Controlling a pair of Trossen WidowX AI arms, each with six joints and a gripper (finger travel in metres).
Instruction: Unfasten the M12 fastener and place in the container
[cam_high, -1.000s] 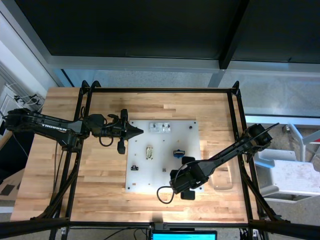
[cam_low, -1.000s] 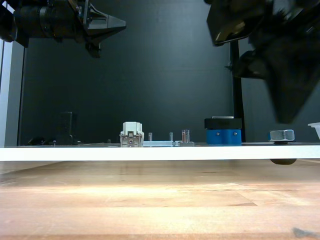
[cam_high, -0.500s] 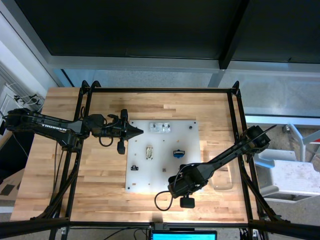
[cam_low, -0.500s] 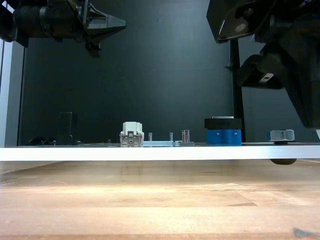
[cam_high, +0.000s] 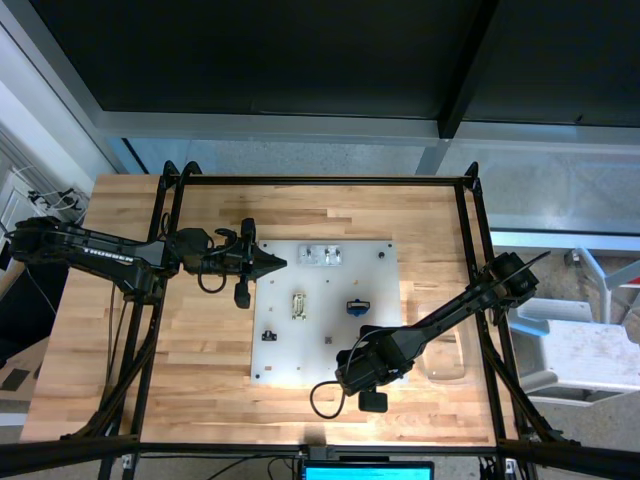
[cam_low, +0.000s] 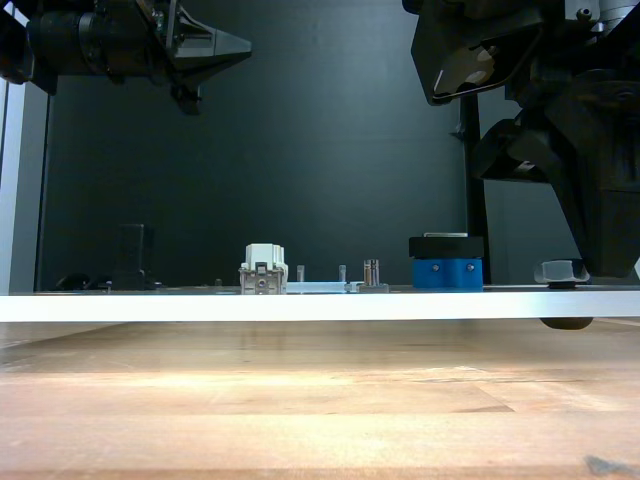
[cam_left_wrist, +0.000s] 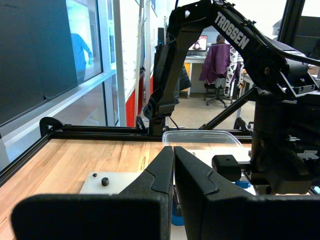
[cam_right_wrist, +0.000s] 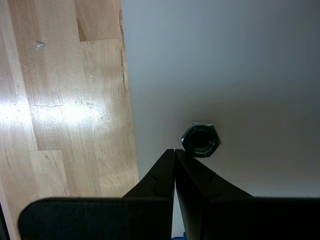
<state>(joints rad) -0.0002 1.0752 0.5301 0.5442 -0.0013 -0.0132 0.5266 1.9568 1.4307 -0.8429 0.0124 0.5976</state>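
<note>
Right gripper (cam_right_wrist: 174, 151), fingers pressed together, tips just beside M12 nut (cam_right_wrist: 200, 139) on its stud near white board's (cam_right_wrist: 240, 75) near right edge. Clear container (cam_high: 446, 362) sits on the bench at board's right edge. Left gripper (cam_left_wrist: 173, 149) pressed together above board's far left edge. Right arm (cam_left_wrist: 235, 31) reads "TROSSEN".

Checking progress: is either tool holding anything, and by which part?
Nothing. The right tool is shut empty beside the nut; the left tool hangs shut above the board's far left.
</note>
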